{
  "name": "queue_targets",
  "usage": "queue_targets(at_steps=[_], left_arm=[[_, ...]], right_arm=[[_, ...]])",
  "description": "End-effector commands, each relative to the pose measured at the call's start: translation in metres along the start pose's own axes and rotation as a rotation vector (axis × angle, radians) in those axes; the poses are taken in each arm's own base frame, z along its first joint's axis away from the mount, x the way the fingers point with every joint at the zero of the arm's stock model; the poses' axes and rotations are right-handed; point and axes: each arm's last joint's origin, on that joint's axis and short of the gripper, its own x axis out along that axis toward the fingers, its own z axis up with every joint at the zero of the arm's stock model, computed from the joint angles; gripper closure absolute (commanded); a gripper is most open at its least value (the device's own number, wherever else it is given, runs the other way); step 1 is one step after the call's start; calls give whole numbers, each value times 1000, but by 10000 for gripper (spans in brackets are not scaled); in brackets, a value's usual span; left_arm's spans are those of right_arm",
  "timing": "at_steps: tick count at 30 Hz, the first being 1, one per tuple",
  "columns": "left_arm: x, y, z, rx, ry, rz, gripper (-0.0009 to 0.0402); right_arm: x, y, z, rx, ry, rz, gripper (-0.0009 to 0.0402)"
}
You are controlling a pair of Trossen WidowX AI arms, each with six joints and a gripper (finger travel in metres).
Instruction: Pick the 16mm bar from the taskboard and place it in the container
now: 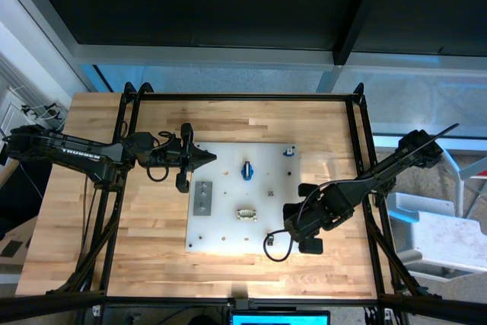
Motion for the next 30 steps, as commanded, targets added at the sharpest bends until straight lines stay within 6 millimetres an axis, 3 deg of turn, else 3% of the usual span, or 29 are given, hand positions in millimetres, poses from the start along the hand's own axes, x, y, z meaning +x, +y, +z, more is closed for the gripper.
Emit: queue_targets(at_steps=[1,11,30], left_arm=[[0,0,0,0,0,0,393],[0,0,0,0,0,0,393],[0,0,0,0,0,0,393]], right_arm=[[0,-6,0,20,0,-4,373],[1,-37,-11,151,6,-30,373],[11,-103,-59,439,27,-91,373]])
